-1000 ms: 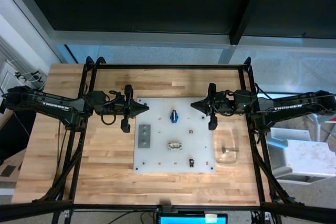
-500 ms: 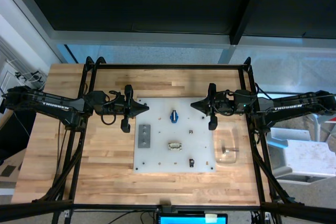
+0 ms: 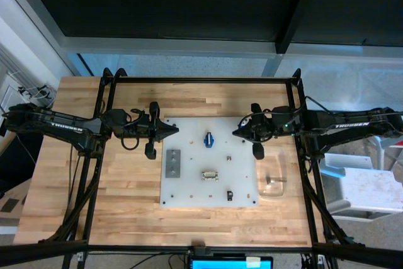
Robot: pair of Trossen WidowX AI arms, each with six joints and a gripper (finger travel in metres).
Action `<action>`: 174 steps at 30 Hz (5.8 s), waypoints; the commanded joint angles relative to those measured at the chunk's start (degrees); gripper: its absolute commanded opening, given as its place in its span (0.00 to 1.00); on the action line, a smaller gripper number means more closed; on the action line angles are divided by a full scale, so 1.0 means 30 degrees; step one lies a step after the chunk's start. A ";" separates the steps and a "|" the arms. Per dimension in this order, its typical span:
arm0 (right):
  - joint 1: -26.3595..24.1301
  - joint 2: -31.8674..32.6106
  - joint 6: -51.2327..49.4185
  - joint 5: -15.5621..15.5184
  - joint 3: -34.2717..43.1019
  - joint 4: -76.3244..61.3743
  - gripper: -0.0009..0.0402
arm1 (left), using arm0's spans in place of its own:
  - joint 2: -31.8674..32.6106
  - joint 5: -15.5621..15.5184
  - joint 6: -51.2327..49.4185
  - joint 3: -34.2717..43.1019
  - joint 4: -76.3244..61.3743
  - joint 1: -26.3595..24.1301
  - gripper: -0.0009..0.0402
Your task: Pick the 16mm bar and place in it's hole on the taskboard
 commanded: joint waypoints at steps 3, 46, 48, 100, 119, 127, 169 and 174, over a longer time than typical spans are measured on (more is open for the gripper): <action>0.0663 0.0015 0.0168 0.0036 0.1457 -0.3599 0.02 | 0.0000 0.0007 0.0000 0.0000 0.0000 0.0000 0.02; 0.8735 0.1880 0.7715 -0.0095 0.4430 -1.8994 0.02 | 0.0000 0.0007 0.0000 0.0000 0.0000 0.0000 0.02; 0.9275 0.2339 0.7752 -0.0102 0.4430 -1.9190 0.02 | 0.0000 0.0007 0.0000 0.0000 0.0000 0.0000 0.02; 1.1489 0.6484 1.2203 -0.0474 0.2521 -1.5497 0.62 | 0.0000 0.0007 0.0007 0.0000 0.0000 0.0000 0.02; 1.1934 0.7664 1.2808 -0.1005 0.0284 -1.2291 0.62 | 0.0000 0.0007 0.0000 0.0000 0.0000 0.0000 0.02; 1.1992 0.7664 1.3114 -0.0933 -0.0255 -1.1832 0.50 | 0.0000 0.0007 0.0000 0.0000 0.0000 0.0000 0.02; 1.1985 0.7614 1.3114 -0.1071 0.4189 -1.6327 0.02 | 0.0000 0.0007 0.0000 0.0000 0.0000 0.0007 0.02; 1.1985 0.7825 1.3034 -0.1071 0.5479 -1.7733 0.02 | 0.0000 0.0007 0.0000 0.0000 0.0000 0.0007 0.02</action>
